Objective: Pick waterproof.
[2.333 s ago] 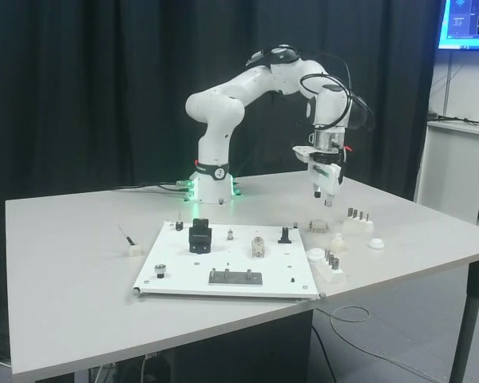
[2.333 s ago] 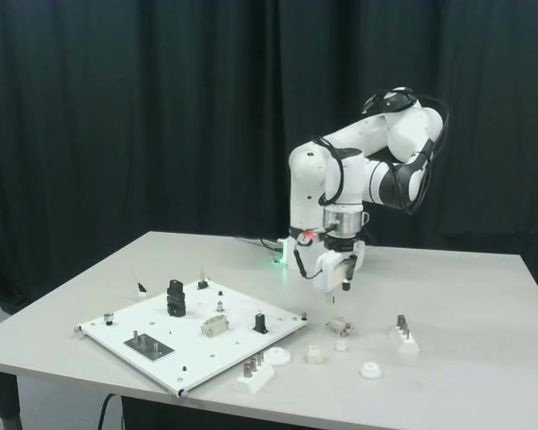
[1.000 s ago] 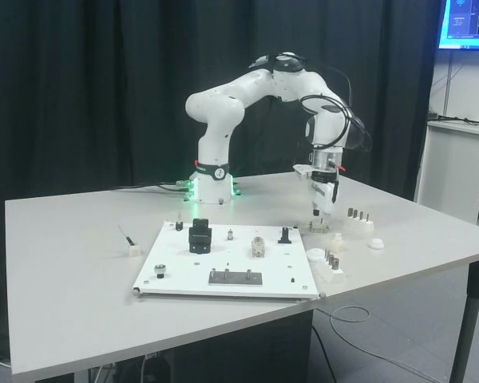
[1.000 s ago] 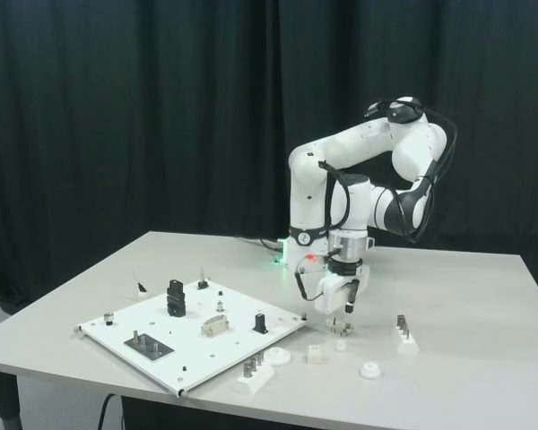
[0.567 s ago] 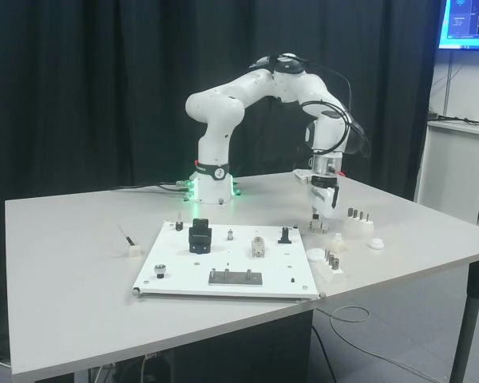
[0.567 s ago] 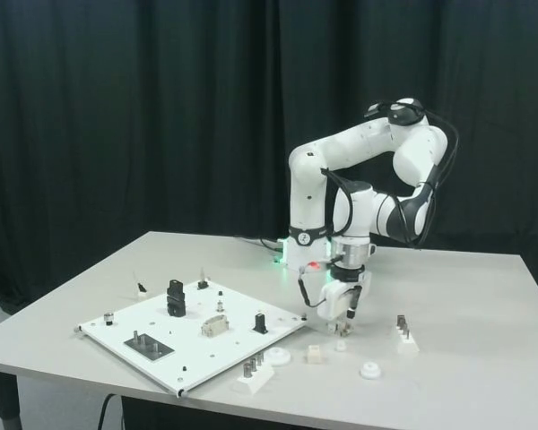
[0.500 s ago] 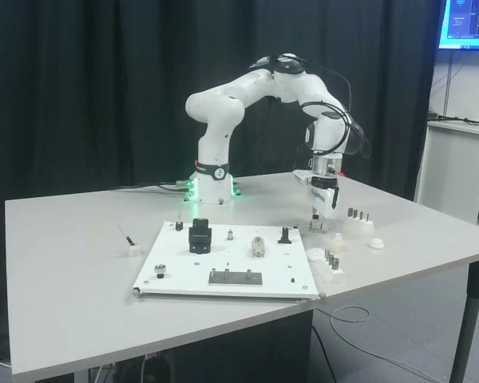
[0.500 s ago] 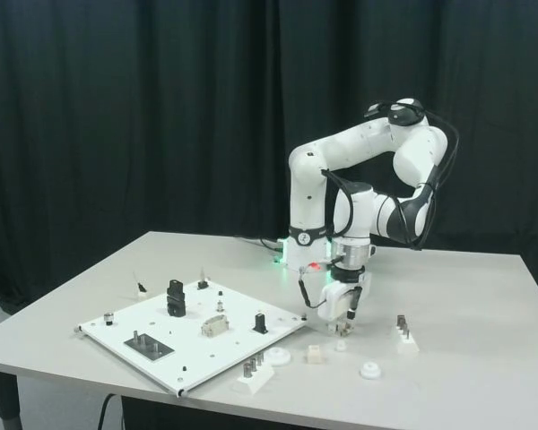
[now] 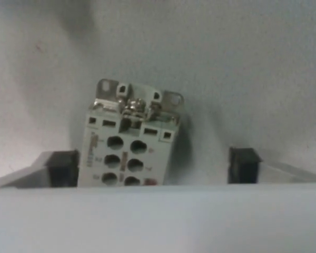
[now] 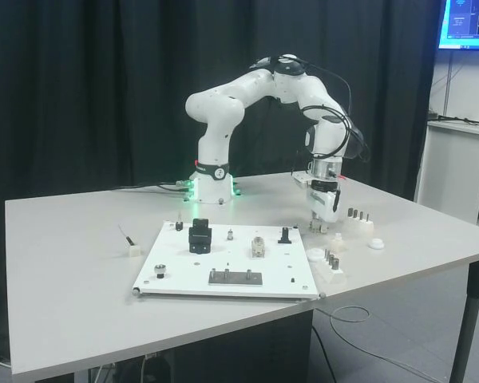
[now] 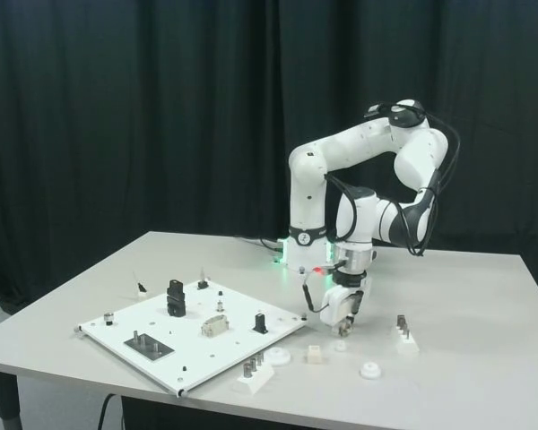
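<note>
the connector [image 9: 127, 142] sits on the grey table [image 10: 80, 239], just off the white board [image 10: 223, 259] at about 3 o'clock from its far corner in the first room view, right under the gripper [image 9: 154, 166]. in the wrist view the two black fingertips [image 9: 63, 167] stand apart, one either side of it: one touching or almost touching its side, the other with a clear gap. not clamped yet.

it looks like a small rigid block, white body with rows of round sockets on its face and a metal bracket with screw tabs at one end. likely light and stiff, with smooth flat sides that could slip or twist under an off-centre pinch. best hold, i'd judge, is across the two flat long sides of the body, below the bracket, not on the thin tabs.

its long axis runs from the bracket end toward the wrist, tilted slightly, bracket pointing to roughly 12 or 1 o'clock in the wrist view. socket face up. the fingers would close across its short width.
</note>
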### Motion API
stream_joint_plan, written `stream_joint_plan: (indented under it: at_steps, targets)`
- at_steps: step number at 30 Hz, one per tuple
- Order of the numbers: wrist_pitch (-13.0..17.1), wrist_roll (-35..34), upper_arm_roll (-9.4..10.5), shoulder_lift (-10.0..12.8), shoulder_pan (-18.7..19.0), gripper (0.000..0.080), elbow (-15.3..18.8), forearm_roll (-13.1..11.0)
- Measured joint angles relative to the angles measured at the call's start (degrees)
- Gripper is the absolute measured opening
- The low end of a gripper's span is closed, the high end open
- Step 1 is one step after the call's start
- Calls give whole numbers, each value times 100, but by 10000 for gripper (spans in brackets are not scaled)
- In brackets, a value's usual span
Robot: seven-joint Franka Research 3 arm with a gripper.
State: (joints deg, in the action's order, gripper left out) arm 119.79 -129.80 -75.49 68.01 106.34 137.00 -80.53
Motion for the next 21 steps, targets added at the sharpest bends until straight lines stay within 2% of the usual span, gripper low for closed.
stream_joint_plan:
  at_steps: [4, 5, 10, 11, 21]
  targets:
    - [0, -3, 15, 0, 2, 662, 5, -20]
    - [0, -5, 16, 0, 2, 498, 9, -31]
    - [0, -8, 16, 0, 2, 498, 35, -106]
    - [0, -8, 16, 0, 2, 310, 38, -118]
    - [50, -8, -40, 0, 2, 317, 51, -161]
